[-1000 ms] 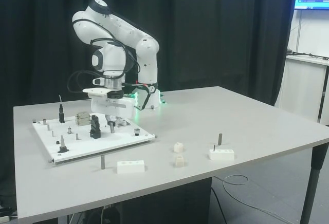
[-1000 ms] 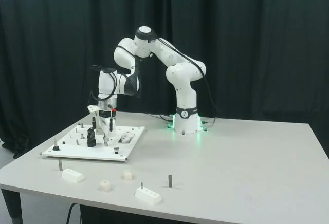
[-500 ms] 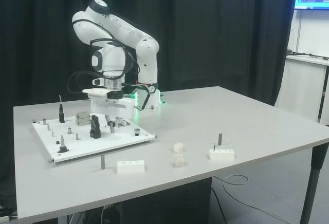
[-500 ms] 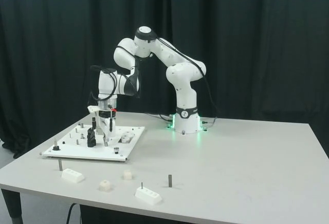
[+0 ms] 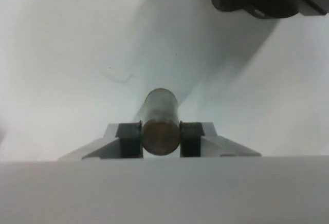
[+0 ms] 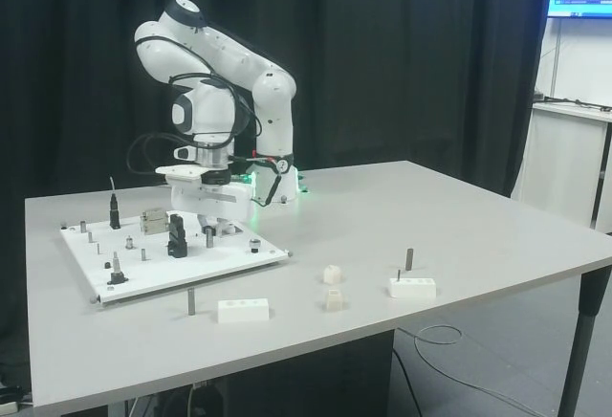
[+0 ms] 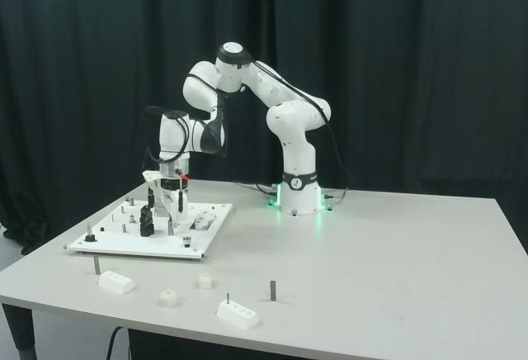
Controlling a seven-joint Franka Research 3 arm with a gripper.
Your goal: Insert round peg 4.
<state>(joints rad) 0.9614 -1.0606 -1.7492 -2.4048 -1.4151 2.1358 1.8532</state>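
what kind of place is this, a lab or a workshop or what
Most likely a robotics lab or test cell: a white Franka arm bolted on a grey table, a white task board set with pegs, and black curtains closing off the space.

Black fixture [image 6: 177, 235] just beside claw [image 6: 207, 236]; small posts [image 6: 128, 243] crowd white board [image 6: 229, 256]; tabletop [image 6: 459, 216] open beyond.
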